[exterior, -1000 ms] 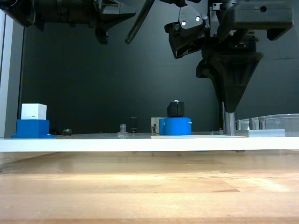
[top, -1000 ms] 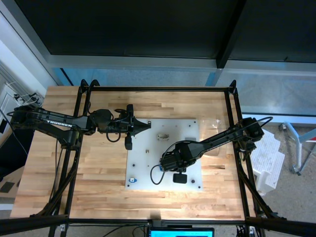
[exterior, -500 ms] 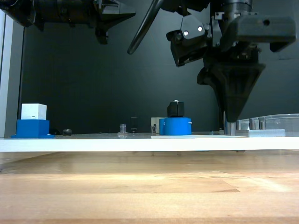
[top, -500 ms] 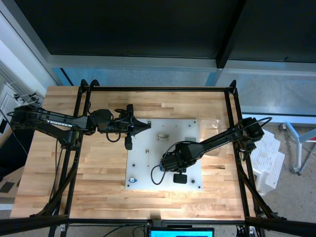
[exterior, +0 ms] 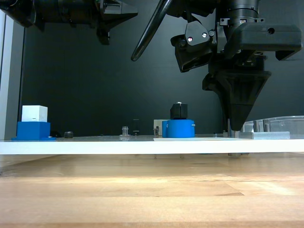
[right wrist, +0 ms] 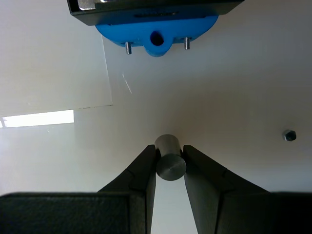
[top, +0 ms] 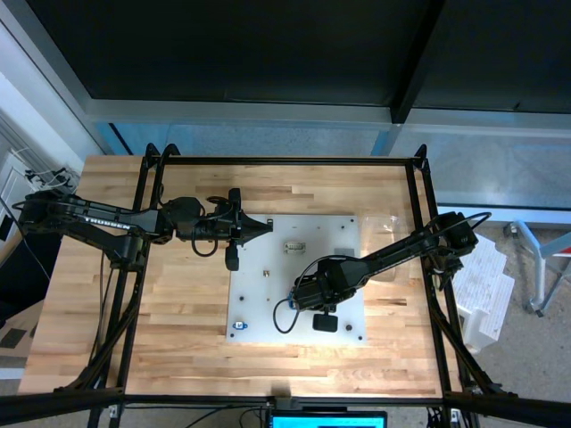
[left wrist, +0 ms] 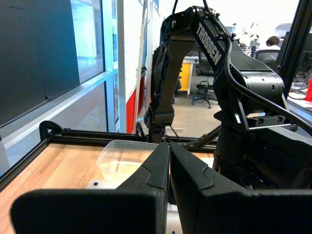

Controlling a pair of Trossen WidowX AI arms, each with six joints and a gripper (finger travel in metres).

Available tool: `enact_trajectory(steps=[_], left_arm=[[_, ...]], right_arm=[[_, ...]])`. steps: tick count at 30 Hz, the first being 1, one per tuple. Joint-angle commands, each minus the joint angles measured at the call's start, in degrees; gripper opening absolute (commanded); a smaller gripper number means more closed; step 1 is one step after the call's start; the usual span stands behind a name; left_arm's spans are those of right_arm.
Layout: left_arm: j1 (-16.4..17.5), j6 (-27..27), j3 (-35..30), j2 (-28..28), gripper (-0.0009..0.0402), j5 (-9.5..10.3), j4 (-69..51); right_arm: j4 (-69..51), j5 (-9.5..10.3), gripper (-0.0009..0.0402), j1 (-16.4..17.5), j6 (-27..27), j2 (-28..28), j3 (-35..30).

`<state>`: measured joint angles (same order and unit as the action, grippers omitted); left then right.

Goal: Pick the 16mm cylinder and install on the taskboard

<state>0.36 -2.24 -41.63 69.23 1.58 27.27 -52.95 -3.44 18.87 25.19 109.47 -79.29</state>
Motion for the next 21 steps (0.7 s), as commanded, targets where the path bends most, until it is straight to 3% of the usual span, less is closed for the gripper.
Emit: enact_trajectory(steps=[1,12,21], left_arm=[[0.0,0.0,0.0,0.0,0.0001,0.00,0.0],[0.0,0.0,0.0,0.0,0.0001,0.00,0.0],[0.0,0.0,0.0,0.0,0.0001,0.00,0.0]], right_arm=[[0.0,0.00,0.0099,0.0,0.0,0.0,0.0],[0.1,0.02,0.0199,0.1,-0.2,-0.3,-0.1],[-0.1,0.02,0.0211,0.2,-0.7,-3.0,-0.3]])
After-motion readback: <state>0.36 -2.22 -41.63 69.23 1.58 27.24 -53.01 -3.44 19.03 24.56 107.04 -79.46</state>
